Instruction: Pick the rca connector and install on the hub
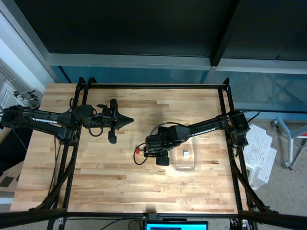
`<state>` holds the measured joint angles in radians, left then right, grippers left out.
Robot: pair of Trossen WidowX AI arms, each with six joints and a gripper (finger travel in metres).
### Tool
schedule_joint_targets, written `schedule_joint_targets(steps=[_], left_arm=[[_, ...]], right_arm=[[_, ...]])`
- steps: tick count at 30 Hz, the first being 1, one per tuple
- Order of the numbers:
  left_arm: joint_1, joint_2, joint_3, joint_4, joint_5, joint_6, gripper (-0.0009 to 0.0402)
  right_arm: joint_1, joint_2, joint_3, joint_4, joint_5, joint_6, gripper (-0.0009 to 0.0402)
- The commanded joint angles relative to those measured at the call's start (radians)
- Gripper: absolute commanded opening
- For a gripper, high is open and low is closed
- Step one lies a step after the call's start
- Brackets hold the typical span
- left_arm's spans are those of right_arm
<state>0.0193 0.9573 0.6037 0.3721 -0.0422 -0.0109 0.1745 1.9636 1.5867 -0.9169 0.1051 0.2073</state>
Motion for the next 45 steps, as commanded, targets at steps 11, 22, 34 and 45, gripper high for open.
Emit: schedule_joint_targets(steps=[11,22,34,45], left_arm=[[0.000,0.000,0.000,0.000,0.000,0.000,0.0001],[0.000,0.000,0.000,0.000,0.000,0.000,0.0001],[0.000,0.000,0.000,0.000,0.000,0.000,0.0001],[0.000,0.000,0.000,0.000,0.000,0.000,0.0001]], right_arm=[[0.008,-0.197,-0.175,0.082,0.000,-0.006,0.0182],[0.009,-0.299,-0.271,0.152,0.000,-0.013,0.0148],[-0.045,-0.619,-0.519,0.500,-0.002,-0.107,-0.0002],[-0.127,-0.868,-0.729,0.863,-0.023,-0.190,0.0000]])
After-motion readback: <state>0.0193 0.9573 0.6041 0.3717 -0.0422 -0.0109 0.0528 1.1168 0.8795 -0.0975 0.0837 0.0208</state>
